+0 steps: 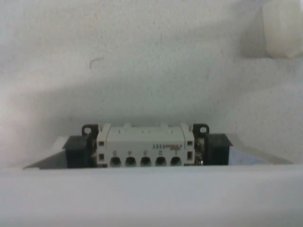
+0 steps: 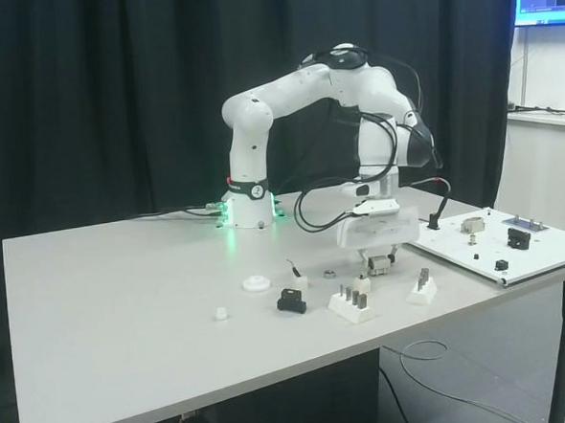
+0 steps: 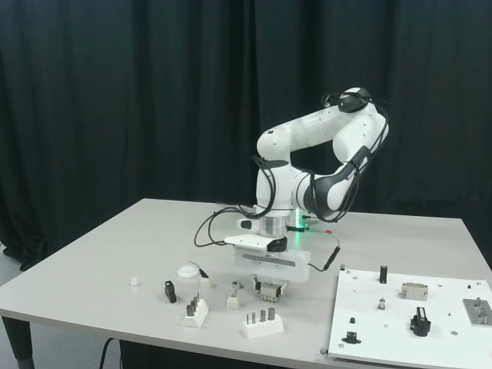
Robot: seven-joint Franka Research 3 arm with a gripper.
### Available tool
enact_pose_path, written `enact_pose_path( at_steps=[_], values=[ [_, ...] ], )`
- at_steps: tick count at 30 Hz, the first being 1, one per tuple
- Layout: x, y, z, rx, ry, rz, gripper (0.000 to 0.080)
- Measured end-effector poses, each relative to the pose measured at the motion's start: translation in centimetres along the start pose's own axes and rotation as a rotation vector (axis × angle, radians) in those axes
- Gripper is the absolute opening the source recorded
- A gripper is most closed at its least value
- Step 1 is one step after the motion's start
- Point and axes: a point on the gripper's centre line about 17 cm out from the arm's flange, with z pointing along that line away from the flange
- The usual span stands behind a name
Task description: Place waterproof.
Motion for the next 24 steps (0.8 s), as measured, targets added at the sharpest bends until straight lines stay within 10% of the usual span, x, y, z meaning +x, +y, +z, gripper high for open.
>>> enact_pose_path(
  at_steps=[24],
  values=[
    [0.79, 0.0, -1.01, 0.006, 0.014, 0.007, 0.0512]
  ],
)
